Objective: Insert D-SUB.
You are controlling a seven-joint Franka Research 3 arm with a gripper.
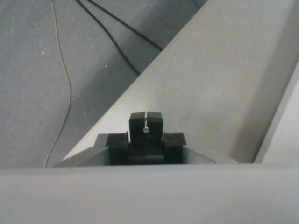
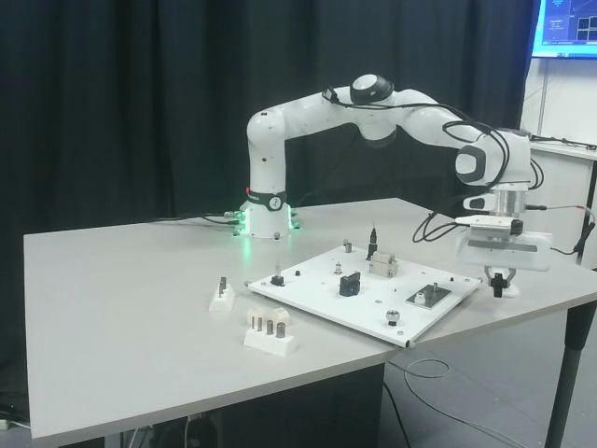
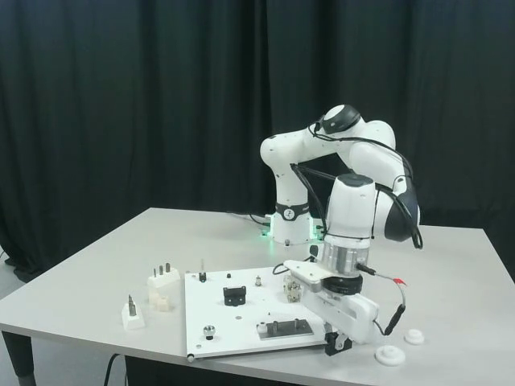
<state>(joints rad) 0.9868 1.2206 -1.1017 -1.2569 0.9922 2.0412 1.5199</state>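
The gripper (image 1: 146, 140) hung low over the desk (image 2: 121, 280) near its edge, just beyond a corner of the white board (image 2: 317, 303). In the wrist view its two black fingers (image 1: 117, 142) were clamped on a small black connector (image 1: 146, 126), blocky, with a thin pale line down its face and a tiny shiny dot. This seemed to be the D-SUB piece. Only this view showed the clamped piece clearly. It also showed the grey floor (image 1: 32, 84) beyond the desk's straight edge, where two black cables (image 1: 117, 35) and one thin pale wire (image 1: 65, 74) lay.

The two room views showed the gripper (image 2: 501, 280) only as a small dark tip under a wide white housing, so its hold could not be read there. They gave instead what the wrist camera missed. The white arm (image 2: 373, 107) reached out from its base, where green light glowed. The flat, square board carried several small black and metal fittings, among them a dark rectangular socket plate (image 2: 429, 297) near the corner closest to the gripper.

In the second room view the gripper (image 3: 338, 344) sat just past the board's (image 3: 241, 322) front corner. Two round white discs (image 3: 400, 347) lay on the desk (image 3: 451, 273) beside it. Two small white blocks (image 3: 150, 301) with upright pins stood off the board's far side. The desk surface looked smooth and matt.
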